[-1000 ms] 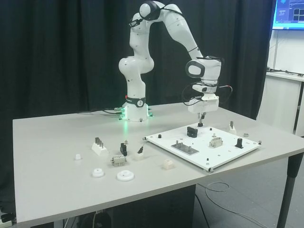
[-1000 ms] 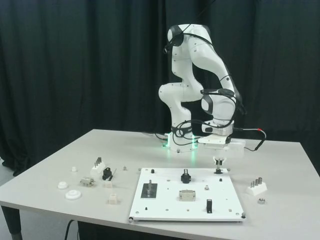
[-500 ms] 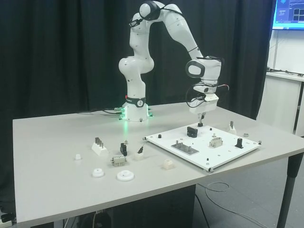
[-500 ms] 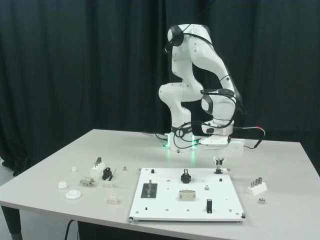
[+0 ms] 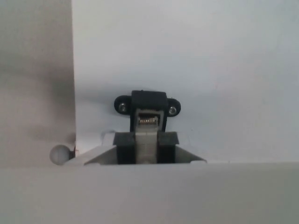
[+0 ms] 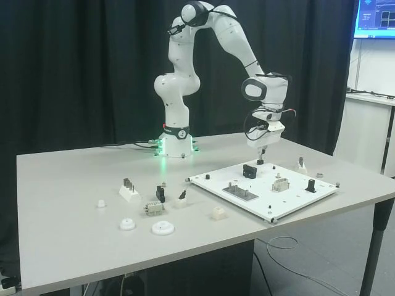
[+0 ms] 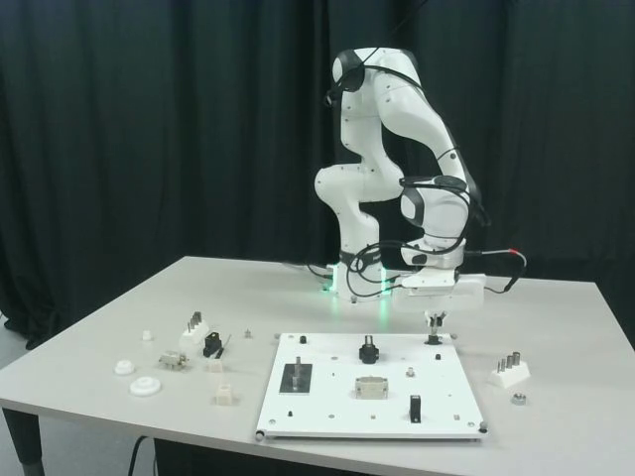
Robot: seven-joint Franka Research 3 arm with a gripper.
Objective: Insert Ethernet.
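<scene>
Leftmost in the second room view, loose white parts [image 7: 145, 386] lie on the grey table [image 7: 89, 337], well apart from the arm. Centre: white board [image 7: 327, 397] lying flat, with small fixtures on it, among them a black post [image 7: 368, 350] and a grey block [image 7: 372, 388]. Right of centre: the white arm [image 7: 382, 109] bends down over the board's far edge, green light at its base [image 7: 342, 283]. The gripper [image 7: 434, 319] hangs just above the black Ethernet socket [image 7: 434, 339], which sits near the board's far right corner. Further right, off the board, a small white holder with pins [image 7: 508, 371] sits on the table.

Wrist view: the 2 black fingertips [image 5: 124, 147] stand close together, clamped on the Ethernet plug [image 5: 146, 140], which fills the gap between them. Plug's contact end points at the socket [image 5: 147, 106] and sits right at its mouth; whether it has entered cannot be told. Socket is fixed to the board [image 5: 210, 70] by 2 screws, 1 on each flange. Board's edge runs just beside the socket, with a round white foot [image 5: 59, 154] at it, and bare table [image 5: 32, 70] beyond.

First room view: same stance, gripper [image 6: 260, 150] low over the socket [image 6: 260, 161] at the board's [image 6: 296, 197] far edge.
</scene>
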